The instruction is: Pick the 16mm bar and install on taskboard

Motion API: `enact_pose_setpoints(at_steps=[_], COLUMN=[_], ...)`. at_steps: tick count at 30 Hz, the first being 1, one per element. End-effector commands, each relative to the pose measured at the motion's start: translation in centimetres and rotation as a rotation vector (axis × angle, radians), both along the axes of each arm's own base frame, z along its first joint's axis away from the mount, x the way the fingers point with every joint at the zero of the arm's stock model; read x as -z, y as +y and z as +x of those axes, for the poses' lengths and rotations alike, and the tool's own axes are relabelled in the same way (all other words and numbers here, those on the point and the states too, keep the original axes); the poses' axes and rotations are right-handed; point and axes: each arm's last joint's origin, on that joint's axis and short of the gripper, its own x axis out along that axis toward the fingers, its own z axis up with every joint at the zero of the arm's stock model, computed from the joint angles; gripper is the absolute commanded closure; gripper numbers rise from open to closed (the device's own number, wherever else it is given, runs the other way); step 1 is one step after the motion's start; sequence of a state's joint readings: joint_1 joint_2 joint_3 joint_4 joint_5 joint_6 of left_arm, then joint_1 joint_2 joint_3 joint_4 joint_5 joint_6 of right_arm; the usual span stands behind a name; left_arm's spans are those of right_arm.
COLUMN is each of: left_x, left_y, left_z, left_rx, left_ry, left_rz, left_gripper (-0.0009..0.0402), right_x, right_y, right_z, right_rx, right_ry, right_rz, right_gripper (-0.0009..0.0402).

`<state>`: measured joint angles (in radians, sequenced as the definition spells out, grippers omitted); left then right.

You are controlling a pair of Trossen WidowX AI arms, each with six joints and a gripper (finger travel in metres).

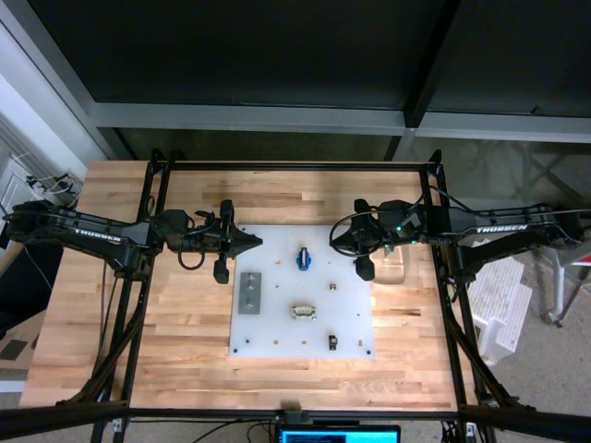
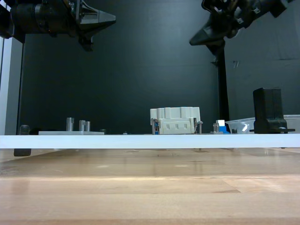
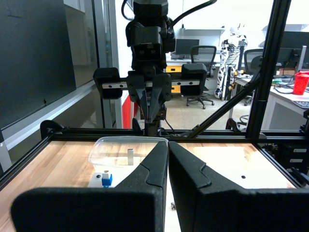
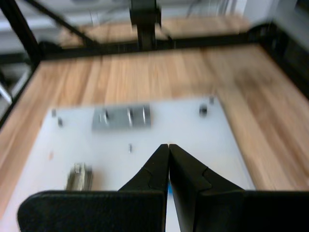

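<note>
The 16mm bar [image 3: 130, 155], apparently the upright pin in the clear tray [image 3: 100, 151] right of the taskboard [image 1: 277, 340], sits ungripped, as left gripper [image 3: 168, 145] and right gripper [image 4: 168, 147] hover above the board, jaws closed, empty.

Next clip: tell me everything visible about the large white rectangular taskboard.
The large flat white rectangular taskboard lies flat on the wooden table, mid-table, and looks like matte plastic. It carries a grey metal block with upright pegs towards its left, a blue fitting near its far edge, a beige multi-pin connector centrally and a small black part near its near edge. The left gripper, shut, hangs above its far left corner; the right gripper, shut, above its far edge. Neither touches it.
</note>
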<state>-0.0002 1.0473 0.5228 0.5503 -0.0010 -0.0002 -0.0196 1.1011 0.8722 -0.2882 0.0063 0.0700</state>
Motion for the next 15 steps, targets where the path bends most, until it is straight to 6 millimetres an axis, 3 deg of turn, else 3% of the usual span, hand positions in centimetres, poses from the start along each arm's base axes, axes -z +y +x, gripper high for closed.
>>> enact_pose_setpoints(at_steps=[1,15], left_x=[0.0,0.0], left_y=[0.0,0.0], left_z=[0.0,0.0], left_rx=[0.000,0.000], left_ry=[0.000,0.000], left_rz=[0.000,0.000], left_gripper=[0.0393,0.0393], right_x=[-0.4,-0.7], right_y=[0.0,0.1], right_z=[-0.6,-3.9], right_rx=[0.000,-0.008], right_ry=[0.104,0.516], right_rz=[0.002,0.018], right_gripper=[0.0393,0.0393])
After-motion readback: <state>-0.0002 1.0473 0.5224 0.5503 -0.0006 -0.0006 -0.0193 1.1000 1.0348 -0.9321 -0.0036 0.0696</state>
